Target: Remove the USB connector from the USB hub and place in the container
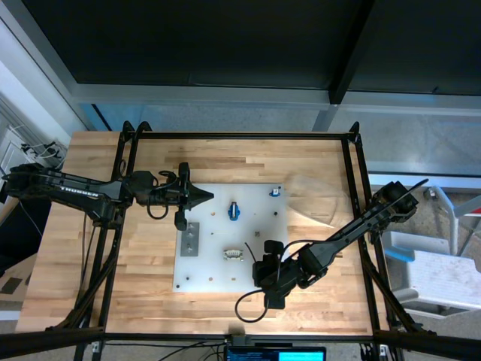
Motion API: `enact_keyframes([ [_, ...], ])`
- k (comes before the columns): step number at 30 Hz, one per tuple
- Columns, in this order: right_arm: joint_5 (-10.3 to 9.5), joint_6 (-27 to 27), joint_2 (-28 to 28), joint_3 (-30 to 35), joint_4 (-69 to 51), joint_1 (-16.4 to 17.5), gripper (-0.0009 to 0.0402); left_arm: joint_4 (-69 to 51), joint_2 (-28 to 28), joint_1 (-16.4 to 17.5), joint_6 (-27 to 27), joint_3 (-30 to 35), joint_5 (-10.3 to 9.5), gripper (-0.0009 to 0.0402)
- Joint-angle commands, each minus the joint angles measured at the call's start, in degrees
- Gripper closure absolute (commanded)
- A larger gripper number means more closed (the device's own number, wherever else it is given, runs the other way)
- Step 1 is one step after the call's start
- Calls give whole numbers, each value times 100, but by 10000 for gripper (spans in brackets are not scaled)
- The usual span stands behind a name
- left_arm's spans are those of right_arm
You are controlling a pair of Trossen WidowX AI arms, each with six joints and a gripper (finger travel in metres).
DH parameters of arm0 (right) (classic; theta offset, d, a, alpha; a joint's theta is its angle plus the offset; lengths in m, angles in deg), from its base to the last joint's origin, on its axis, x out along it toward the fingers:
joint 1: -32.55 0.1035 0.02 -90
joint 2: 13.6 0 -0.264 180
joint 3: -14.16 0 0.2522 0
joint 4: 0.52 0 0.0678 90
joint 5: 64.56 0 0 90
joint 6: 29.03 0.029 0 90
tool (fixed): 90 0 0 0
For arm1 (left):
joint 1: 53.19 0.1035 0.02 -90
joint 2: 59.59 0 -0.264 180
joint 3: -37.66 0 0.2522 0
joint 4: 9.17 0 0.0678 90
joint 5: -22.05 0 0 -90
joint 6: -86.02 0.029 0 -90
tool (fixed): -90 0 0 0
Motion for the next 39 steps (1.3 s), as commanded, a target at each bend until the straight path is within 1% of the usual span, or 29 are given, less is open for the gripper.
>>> enact_keyframes([
  [1, -2, 9, 0, -2, 0, -4, 250, 2, 2, 2, 2, 2, 2, 392],
  [9, 0, 9, 0, -7, 0, -7, 319, 2, 2, 2, 2, 2, 2, 392],
  [15, -2, -15, 0, -7, -2, -11, 398, 2, 2, 0, 2, 2, 2, 392],
  [18, 0, -17, 0, -7, -7, -11, 386, 2, 2, 0, 2, 2, 0, 392],
  [22, -2, -24, 0, -7, -37, -13, 395, 2, 2, 0, 2, 2, 2, 392],
  [31, -17, -28, 0, 50, -142, -15, 393, 2, 2, 0, 0, 2, 0, 392],
  [39, -35, -175, 70, 225, -365, -17, 393, 2, 2, 0, 2, 2, 2, 392],
])
